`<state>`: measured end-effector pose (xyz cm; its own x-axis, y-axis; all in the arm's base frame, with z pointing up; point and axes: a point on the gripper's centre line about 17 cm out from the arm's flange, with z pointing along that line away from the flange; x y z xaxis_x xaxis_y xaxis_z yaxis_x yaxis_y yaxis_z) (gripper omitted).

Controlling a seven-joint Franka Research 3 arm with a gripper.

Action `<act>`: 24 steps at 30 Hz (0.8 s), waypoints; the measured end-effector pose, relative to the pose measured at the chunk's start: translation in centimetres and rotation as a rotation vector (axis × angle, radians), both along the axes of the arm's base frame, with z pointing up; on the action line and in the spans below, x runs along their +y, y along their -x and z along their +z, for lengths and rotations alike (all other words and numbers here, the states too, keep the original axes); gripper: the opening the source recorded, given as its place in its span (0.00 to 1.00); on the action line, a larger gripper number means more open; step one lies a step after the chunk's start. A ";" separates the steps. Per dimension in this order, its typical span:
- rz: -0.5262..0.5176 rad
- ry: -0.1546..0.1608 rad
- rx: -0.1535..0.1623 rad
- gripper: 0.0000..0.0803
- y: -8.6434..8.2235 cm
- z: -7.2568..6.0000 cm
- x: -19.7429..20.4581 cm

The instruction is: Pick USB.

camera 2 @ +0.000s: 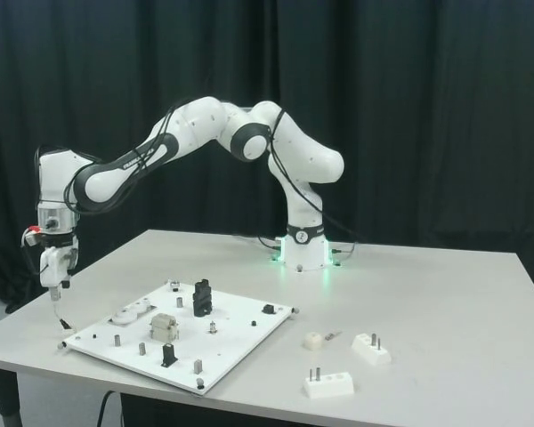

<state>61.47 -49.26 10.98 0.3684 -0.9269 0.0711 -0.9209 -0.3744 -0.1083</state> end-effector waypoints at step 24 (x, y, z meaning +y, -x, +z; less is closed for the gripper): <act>0.013 -0.009 -0.032 1.00 -2.2 -3.1 0.4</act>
